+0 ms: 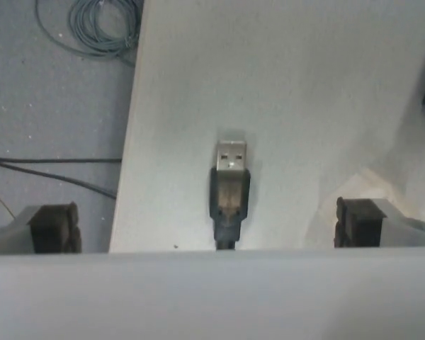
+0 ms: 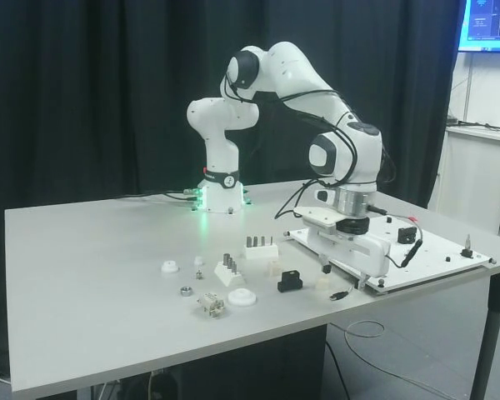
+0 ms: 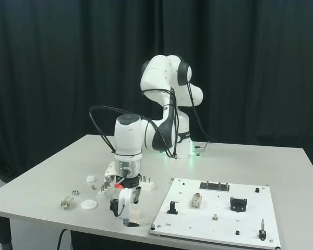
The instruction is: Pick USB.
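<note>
The USB lies flat on the grey table close to its front edge, black body and bare metal plug, its cable running back under the wrist; in the wrist view it sits midway between the two fingertips, the gripper spread wide and released, nothing held, each fingertip well clear of the plug; in the first room view the USB shows as a small black thing just beside the corner of the white board, with the gripper hanging directly above it, apart from it; in the second room view the gripper points down near the table edge, just beside the board, and the plug itself cannot be made out there; off the table edge a coil of cable lies on the floor; further in, small parts are scattered on the table, among them a white disc, a black block and a white holder with pins; on the board stand a black clip and a post; beyond, the white arm arches back to its base, where a green glow shows; black curtains hang behind.
</note>
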